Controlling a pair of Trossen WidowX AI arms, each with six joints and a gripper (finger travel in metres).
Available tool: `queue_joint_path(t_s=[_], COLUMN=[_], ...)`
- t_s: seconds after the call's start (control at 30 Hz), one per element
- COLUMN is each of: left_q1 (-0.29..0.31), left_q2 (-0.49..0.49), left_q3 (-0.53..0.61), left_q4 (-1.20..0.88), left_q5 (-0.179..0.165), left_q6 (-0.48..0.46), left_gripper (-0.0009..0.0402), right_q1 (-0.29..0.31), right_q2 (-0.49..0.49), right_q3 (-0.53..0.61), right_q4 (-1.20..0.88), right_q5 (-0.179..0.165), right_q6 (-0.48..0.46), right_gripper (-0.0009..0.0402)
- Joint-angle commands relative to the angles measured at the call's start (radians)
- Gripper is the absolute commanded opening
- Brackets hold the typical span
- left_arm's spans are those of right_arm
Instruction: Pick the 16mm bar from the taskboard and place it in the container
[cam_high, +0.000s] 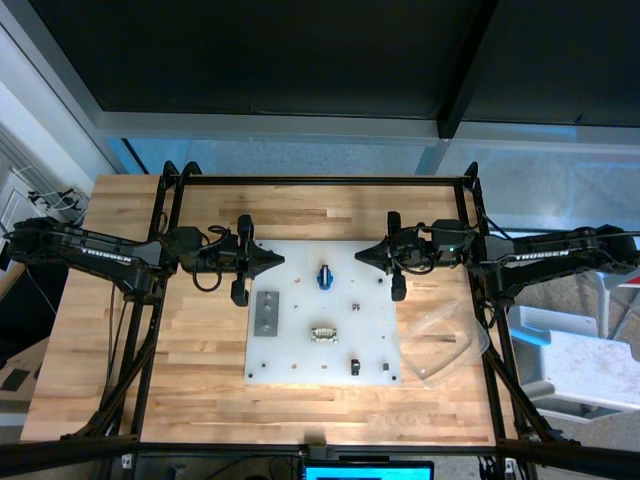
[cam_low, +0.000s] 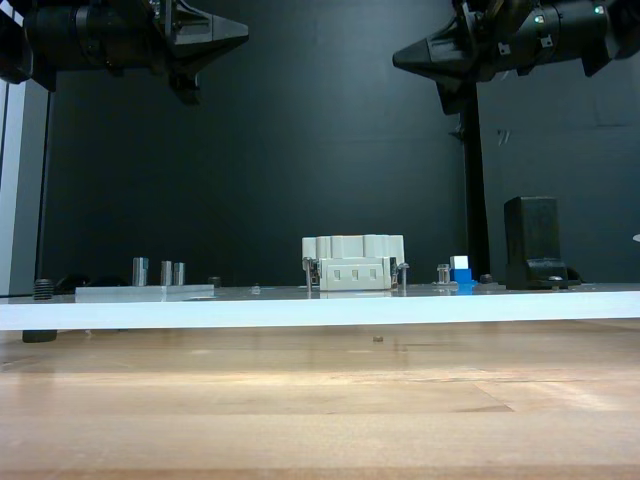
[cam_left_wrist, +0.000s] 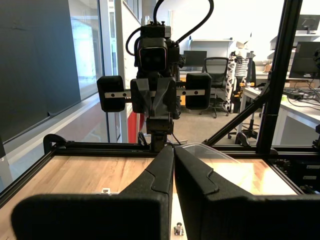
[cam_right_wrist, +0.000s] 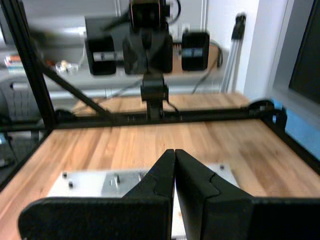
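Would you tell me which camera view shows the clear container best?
The high view: the whole container lies beside the taskboard. The left wrist view catches only its rim; I cannot find it in the low or right wrist views. The left gripper and right gripper hover shut above the taskboard's far edge.

Worktop (cam_high: 200, 350): light wood, striped in planks.
Taskboard (cam_high: 290, 345): white.
16mm bar (cam_high: 385, 369): dark grey, by the taskboard's near right corner.
Container (cam_high: 470, 345): clear, colourless, off the taskboard's right edge.
Block (cam_high: 266, 313): grey metal.
Upright piece (cam_high: 324, 277): blue.
Connector (cam_high: 322, 334): pale silver-grey.
Left gripper (cam_high: 278, 258): black, above the taskboard's far left corner.
Right gripper (cam_high: 360, 254): black, above the taskboard's far right corner.
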Motion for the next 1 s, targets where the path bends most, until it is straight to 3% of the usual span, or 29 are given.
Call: queue_joint_path(t_s=[0.03, 0.3, 0.4, 0.47, 0.8, 1.0], left_q1=[0.000, 0.000, 0.000, 0.000, 0.000, 0.000], left_q2=[0.000, 0.001, 0.000, 0.000, 0.001, 0.000], left_q3=[0.000, 0.000, 0.000, 0.000, 0.000, 0.000], left_q4=[0.000, 0.000, 0.000, 0.000, 0.000, 0.000], left_q5=[0.000, 0.000, 0.000, 0.000, 0.000, 0.000], left_q6=[0.000, 0.000, 0.000, 0.000, 0.000, 0.000], left_gripper=[0.0000, 0.0000, 0.0000, 0.0000, 0.0000, 0.0000], right_q1=[0.000, 0.001, 0.002, 0.002, 0.002, 0.002], right_q2=[0.000, 0.001, 0.001, 0.001, 0.001, 0.051], right_q3=[0.048, 0.174, 0.209, 0.230, 0.311, 0.381], right_q4=[-0.132, -0.480, -0.586, -0.647, -0.863, -1.016], right_q5=[0.003, 0.007, 0.050, 0.058, 0.058, 0.057], right_q6=[-0.002, -0.004, -0.003, -0.002, 0.048, 0.053], right_gripper=[0.0000, 0.0000, 0.0000, 0.0000, 0.0000, 0.0000])
